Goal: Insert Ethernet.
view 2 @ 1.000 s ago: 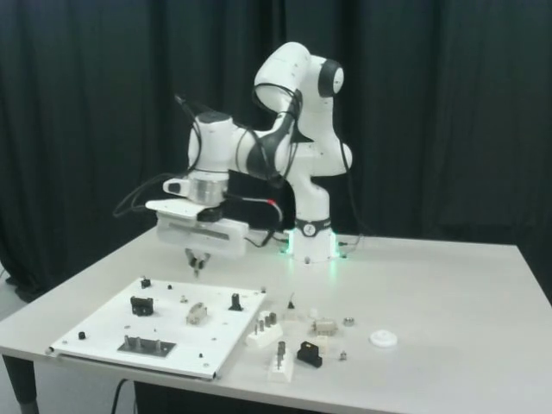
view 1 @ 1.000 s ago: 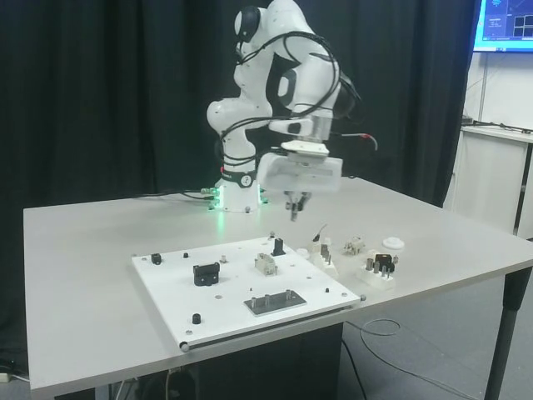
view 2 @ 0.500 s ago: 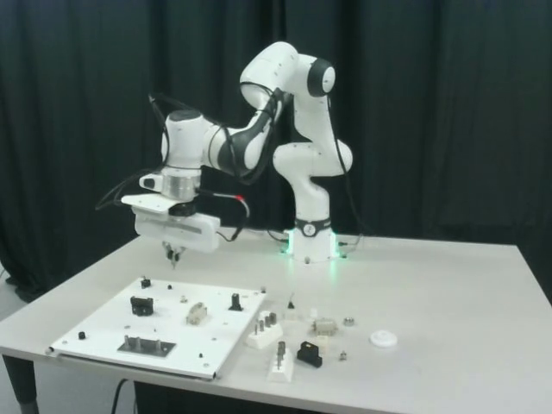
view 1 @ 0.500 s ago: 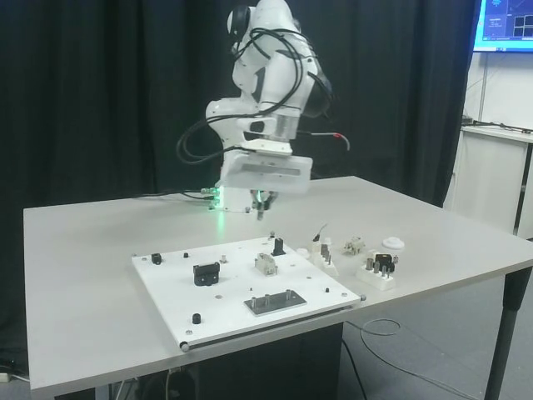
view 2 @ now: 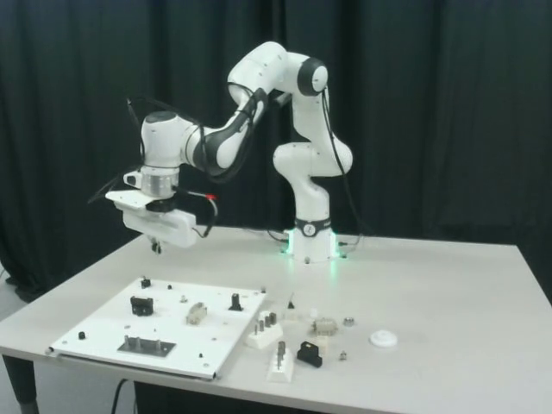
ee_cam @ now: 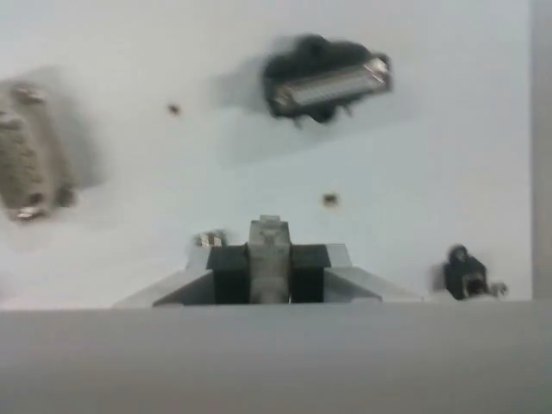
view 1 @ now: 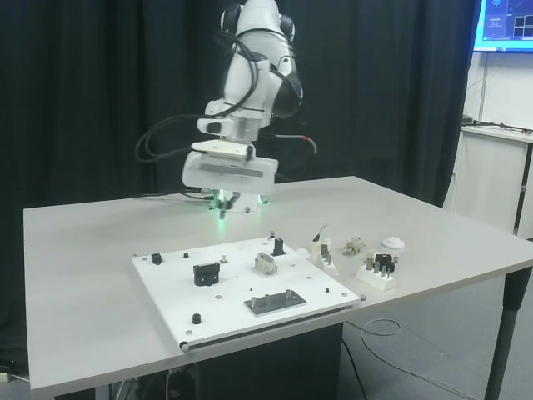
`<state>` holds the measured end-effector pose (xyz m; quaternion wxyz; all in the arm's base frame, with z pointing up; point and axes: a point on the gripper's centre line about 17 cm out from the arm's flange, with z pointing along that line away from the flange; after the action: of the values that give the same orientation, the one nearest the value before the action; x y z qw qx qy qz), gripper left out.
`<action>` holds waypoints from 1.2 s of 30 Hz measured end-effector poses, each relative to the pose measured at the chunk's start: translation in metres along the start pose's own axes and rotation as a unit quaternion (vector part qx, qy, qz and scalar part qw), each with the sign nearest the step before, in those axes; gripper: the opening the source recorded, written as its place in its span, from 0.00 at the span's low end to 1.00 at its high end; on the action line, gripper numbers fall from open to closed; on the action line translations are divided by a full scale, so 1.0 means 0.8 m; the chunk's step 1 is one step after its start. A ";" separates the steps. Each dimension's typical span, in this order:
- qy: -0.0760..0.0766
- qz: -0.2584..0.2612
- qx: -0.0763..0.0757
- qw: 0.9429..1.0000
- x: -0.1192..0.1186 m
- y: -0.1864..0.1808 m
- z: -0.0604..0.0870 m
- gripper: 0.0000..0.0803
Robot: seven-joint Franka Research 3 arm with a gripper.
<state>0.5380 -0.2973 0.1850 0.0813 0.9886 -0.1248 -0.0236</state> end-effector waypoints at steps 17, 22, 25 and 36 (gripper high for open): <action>0.020 0.115 -0.003 0.993 -0.032 0.085 0.026 0.12; 0.025 0.158 0.001 0.987 -0.041 0.102 0.033 0.12; 0.027 0.192 0.005 0.981 -0.047 0.111 0.037 0.12; 0.031 0.328 0.021 0.944 -0.057 0.131 0.044 0.12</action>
<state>0.4657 -0.3915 0.1686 0.0678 0.8948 -0.4396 0.0375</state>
